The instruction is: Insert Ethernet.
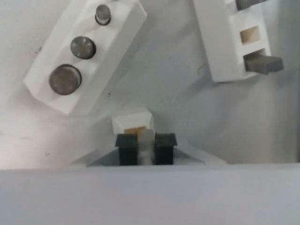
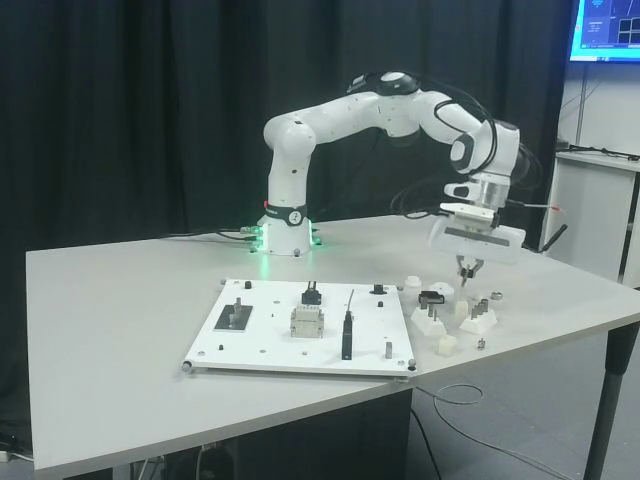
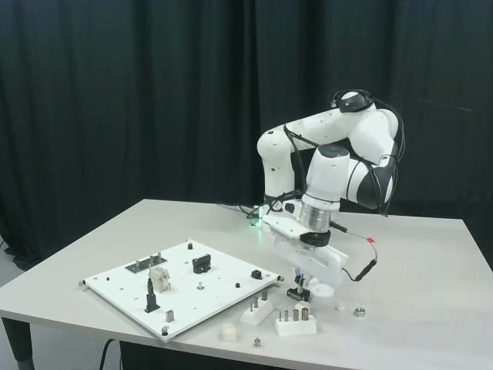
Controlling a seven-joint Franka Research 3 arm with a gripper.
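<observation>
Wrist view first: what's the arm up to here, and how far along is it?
The white Franka arm has its gripper lowered beside the white assembly board, over the loose white part holders on the grey table. Between the black fingers sits a small pale piece, apparently the Ethernet plug, just above a small white block. A white block with three metal pegs lies nearby. Nothing has reached the board yet.

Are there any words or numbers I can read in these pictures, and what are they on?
None can be read.
The screen on the wall in the first room view shows some marks, but they are too small to read.
The white board, the white blocks and the robot arm show no words or numbers.
</observation>
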